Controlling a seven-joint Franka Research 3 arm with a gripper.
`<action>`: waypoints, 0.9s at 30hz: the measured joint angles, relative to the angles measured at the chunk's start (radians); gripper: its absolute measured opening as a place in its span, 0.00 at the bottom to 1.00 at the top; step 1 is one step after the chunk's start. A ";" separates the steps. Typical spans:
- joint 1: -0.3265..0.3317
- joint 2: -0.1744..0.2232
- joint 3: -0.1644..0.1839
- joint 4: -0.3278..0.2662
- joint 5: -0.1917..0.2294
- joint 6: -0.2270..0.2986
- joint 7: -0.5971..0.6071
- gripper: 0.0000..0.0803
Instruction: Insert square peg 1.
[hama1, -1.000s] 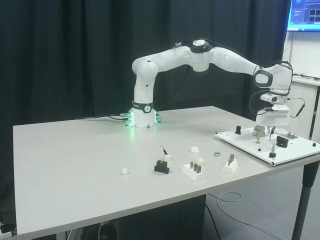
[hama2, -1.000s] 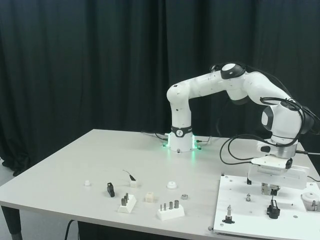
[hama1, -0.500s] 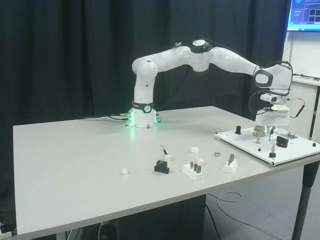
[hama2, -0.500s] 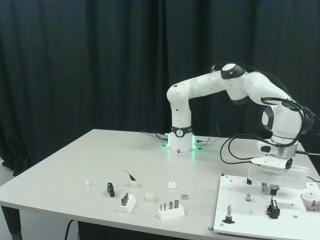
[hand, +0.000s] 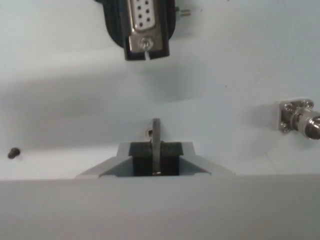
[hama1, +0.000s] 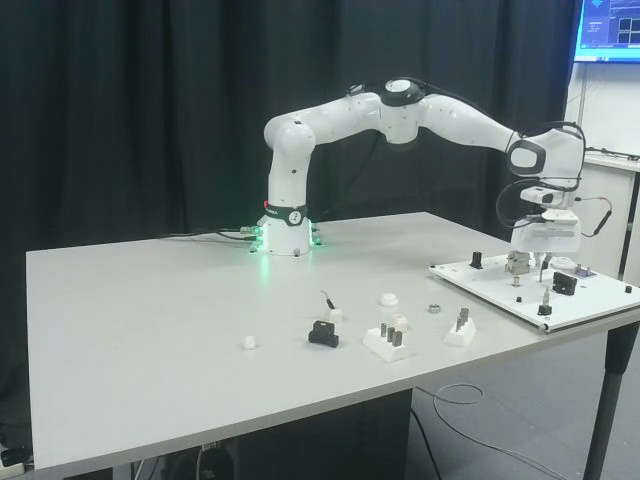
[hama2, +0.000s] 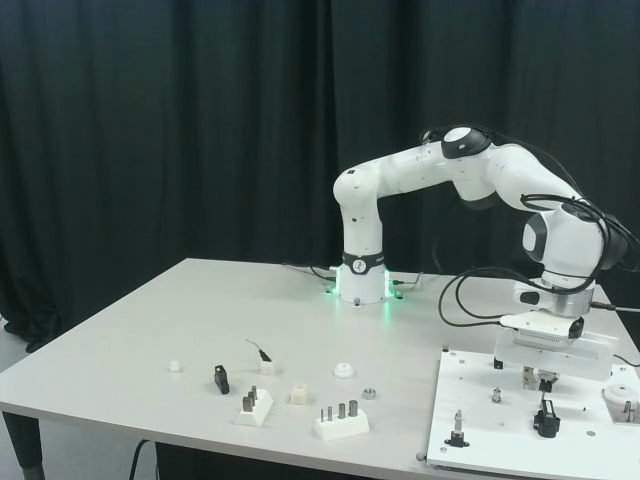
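you get even, bright overhead light in both room views, with the black curtain (hama1: 150, 110) staying dark and flat. the grey table (hama1: 150, 300) shows only faint, soft shadows under the small parts. a green glow marks the arm's base (hama1: 284, 240). in the wrist view the white board (hand: 240, 75) looks soft, crossed by broad dim shadow bands.

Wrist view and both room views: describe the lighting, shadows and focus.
Wrist view: the white board is evenly lit, a broad soft shadow band crosses it, and the near pincer body is a featureless grey blur. First room view: green glow at the arm base, a bright screen in the corner. Second room view: the black curtain swallows light, the grey table shows only faint shadows.
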 joint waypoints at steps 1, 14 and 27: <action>0.000 0.000 0.000 0.000 0.000 0.001 0.000 0.04; 0.000 -0.002 0.000 0.000 0.000 -0.001 0.000 0.04; 0.000 -0.006 -0.003 0.001 -0.004 -0.017 -0.002 0.04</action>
